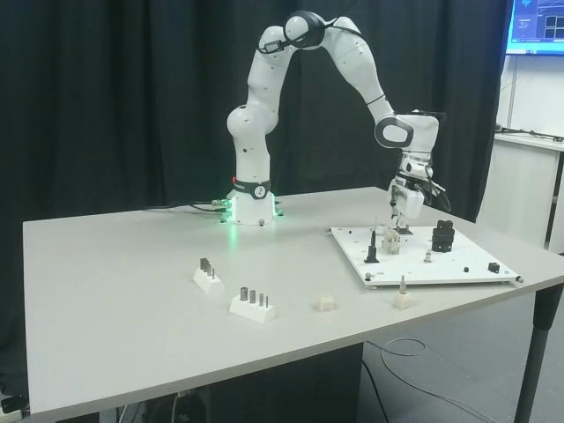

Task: Insert medium gear.

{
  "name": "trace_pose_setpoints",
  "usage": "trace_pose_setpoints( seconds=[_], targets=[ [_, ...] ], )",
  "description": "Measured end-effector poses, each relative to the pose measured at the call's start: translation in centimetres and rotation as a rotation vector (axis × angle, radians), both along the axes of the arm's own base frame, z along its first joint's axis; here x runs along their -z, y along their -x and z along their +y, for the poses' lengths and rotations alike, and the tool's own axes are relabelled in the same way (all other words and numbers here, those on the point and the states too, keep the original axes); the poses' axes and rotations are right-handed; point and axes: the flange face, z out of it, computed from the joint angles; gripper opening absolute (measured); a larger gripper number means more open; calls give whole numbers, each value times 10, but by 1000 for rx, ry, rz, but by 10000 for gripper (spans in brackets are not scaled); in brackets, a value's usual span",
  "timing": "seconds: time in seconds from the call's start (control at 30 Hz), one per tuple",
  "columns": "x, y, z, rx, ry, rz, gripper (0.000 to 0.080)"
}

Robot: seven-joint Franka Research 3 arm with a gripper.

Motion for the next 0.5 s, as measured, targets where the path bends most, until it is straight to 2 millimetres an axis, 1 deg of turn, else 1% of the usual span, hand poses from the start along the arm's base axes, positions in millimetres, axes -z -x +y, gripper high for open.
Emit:
trace_pose_setpoints(
  seconds=[0.5],
  targets=[
    [1, 3, 1, -28, 27, 0, 399]
  ],
)
